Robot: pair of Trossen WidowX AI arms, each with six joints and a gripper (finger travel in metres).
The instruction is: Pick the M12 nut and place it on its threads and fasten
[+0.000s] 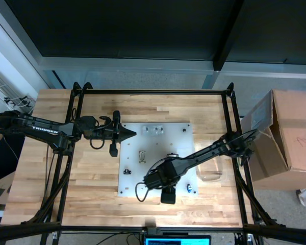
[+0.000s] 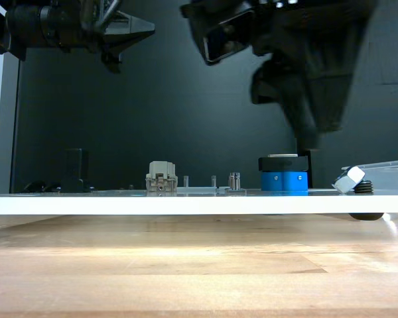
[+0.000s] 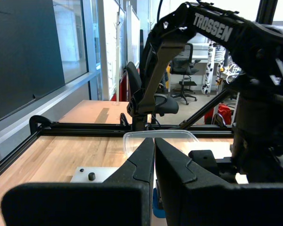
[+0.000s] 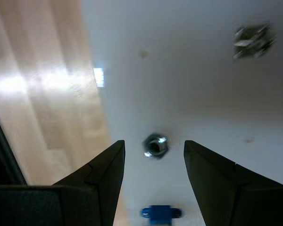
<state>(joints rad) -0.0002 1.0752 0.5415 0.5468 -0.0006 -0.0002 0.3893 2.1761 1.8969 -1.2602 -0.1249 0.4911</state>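
Two hands: left hand, right hand. One nut, one white board, one blue block, one clear tray, one box.

2 black arms show white TROSSEN lettering, looped cables; left gripper, right gripper taper to wedges.

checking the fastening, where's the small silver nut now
Low view: small silver nut leans tilted on the black ribbed stud, near right of white board, free under the open right gripper; shut left gripper hangs over its far left.
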